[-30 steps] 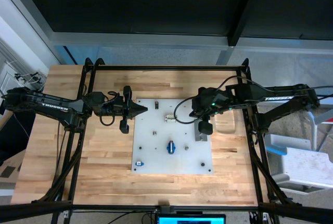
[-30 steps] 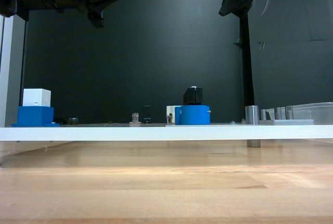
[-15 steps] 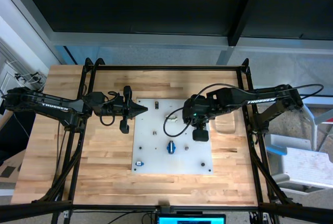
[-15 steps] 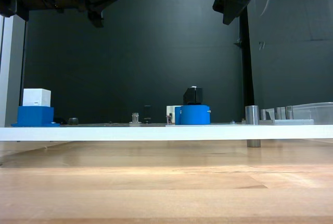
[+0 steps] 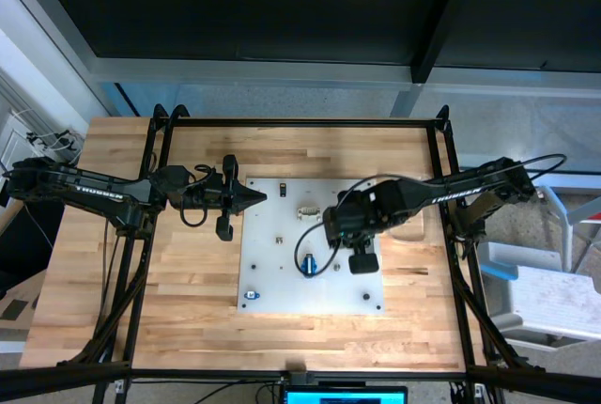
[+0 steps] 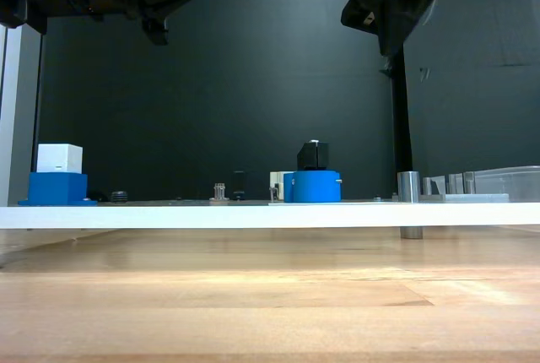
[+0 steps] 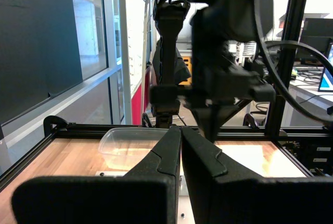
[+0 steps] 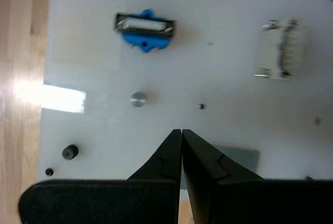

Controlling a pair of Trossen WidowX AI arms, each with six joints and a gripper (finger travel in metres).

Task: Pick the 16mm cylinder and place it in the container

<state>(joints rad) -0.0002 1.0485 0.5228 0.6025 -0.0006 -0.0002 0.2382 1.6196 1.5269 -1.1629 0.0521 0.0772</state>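
The 16mm cylinder (image 8: 138,99) is a small silver peg standing on the white board (image 8: 104,130), just right of the blue part (image 5: 307,266). It also shows in the high view (image 5: 336,268) and the low view (image 6: 408,186). My right gripper (image 8: 181,133) is shut and empty, hanging high above the board (image 5: 346,237) close to the cylinder. The container (image 5: 413,227), a clear tub, lies off the board's right edge, partly under the right arm; it shows too in the left wrist view (image 7: 130,145). My left gripper (image 5: 260,196) is shut and hovers at the board's left edge.
On the board stand a white connector (image 8: 283,57), a grey rectangular block (image 8: 237,157), a blue-and-white block (image 6: 57,179) and small black screws (image 8: 70,152). A black frame (image 5: 300,123) surrounds the table.
The right arm has swung left and toward the near edge, from above the grey block to above the area beside the cylinder. The left arm has not moved.
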